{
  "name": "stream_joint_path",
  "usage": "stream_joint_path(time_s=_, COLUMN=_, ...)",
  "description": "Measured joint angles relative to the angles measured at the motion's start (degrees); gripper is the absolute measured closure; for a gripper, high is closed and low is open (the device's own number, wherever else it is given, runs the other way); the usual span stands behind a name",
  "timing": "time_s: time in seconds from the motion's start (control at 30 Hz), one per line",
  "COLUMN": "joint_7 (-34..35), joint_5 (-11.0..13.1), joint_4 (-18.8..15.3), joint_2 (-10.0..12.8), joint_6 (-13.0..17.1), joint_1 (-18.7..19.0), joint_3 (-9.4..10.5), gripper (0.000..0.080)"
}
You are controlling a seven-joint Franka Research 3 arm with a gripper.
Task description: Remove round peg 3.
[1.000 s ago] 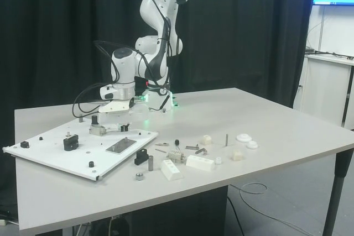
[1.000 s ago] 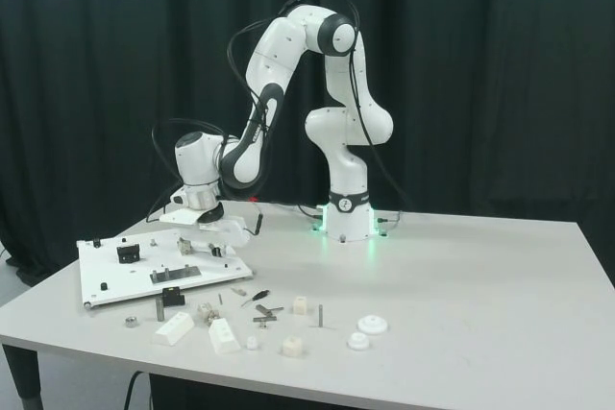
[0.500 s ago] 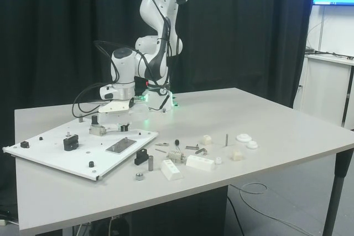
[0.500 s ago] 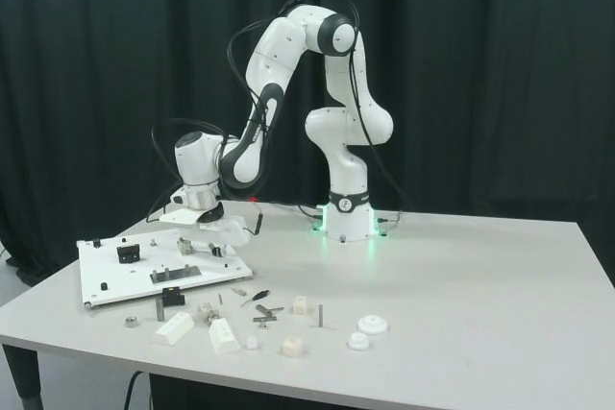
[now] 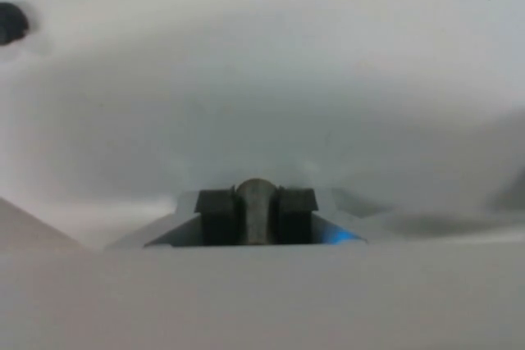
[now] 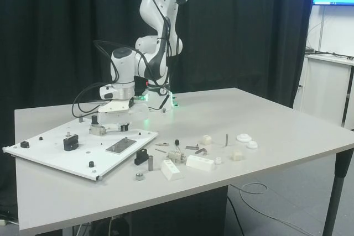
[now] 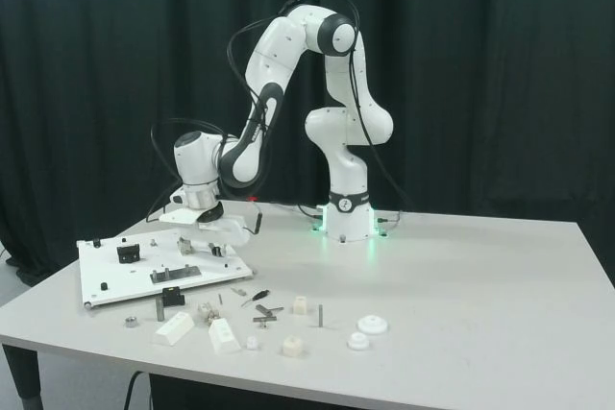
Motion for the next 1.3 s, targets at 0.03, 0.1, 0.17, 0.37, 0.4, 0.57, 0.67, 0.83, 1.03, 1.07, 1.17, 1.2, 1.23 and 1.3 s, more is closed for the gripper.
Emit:
stream_joint_path(time_s=0.03, joint_7=0.0, joint_5=0.2, joint_4=0.0, joint_2=0.0, joint_6=0.0, joint_1=0.0, joint_3=-0.02, gripper=0.0695)
stream_joint_path(time_s=0.1, joint_7=0.0, joint_5=0.4, joint_4=0.0, joint_2=0.0, joint_6=0.0, joint_1=0.0, joint_3=-0.06, gripper=0.0695)
stream_joint_path(time_s=0.17, joint_7=0.0, joint_5=0.5, joint_4=0.0, joint_2=0.0, joint_6=0.0, joint_1=0.0, joint_3=-0.08, gripper=0.0695)
stream_joint_path(time_s=0.37, joint_7=0.0, joint_5=0.6, joint_4=0.0, joint_2=0.0, joint_6=0.0, joint_1=0.0, joint_3=-0.09, gripper=0.0695)
stream_joint_path(time_s=0.4, joint_7=0.0, joint_5=0.6, joint_4=0.0, joint_2=0.0, joint_6=0.0, joint_1=0.0, joint_3=-0.09, gripper=0.0695)
stream_joint_path(time_s=0.57, joint_7=0.0, joint_5=0.6, joint_4=0.0, joint_2=0.0, joint_6=0.0, joint_1=0.0, joint_3=-0.09, gripper=0.0695)
stream_joint_path(time_s=0.67, joint_7=0.0, joint_5=0.6, joint_4=0.0, joint_2=0.0, joint_6=0.1, joint_1=0.0, joint_3=-0.09, gripper=0.0695)
stream_joint_path(time_s=0.83, joint_7=0.0, joint_5=0.6, joint_4=0.0, joint_2=0.0, joint_6=0.1, joint_1=0.0, joint_3=-0.09, gripper=0.0695)
stream_joint_path(time_s=1.03, joint_7=0.4, joint_5=0.6, joint_4=0.0, joint_2=0.0, joint_6=0.1, joint_1=0.1, joint_3=-0.09, gripper=0.0695)
stream_joint_path(time_s=1.07, joint_7=0.5, joint_5=0.6, joint_4=0.0, joint_2=0.0, joint_6=0.1, joint_1=0.1, joint_3=-0.09, gripper=0.0695)
stream_joint_path(time_s=1.17, joint_7=0.7, joint_5=0.6, joint_4=-0.1, joint_2=0.0, joint_6=0.1, joint_1=0.1, joint_3=-0.09, gripper=0.0695)
stream_joint_path(time_s=1.2, joint_7=0.8, joint_5=0.6, joint_4=-0.1, joint_2=0.0, joint_6=0.1, joint_1=0.1, joint_3=-0.09, gripper=0.0695)
stream_joint_path(time_s=1.23, joint_7=0.8, joint_5=0.6, joint_4=-0.1, joint_2=0.0, joint_6=0.1, joint_1=0.2, joint_3=-0.09, gripper=0.0695)
stream_joint_path(time_s=1.3, joint_7=1.1, joint_5=0.6, joint_4=-0.1, joint_2=0.0, joint_6=0.1, joint_1=0.2, joint_3=-0.10, gripper=0.0695)
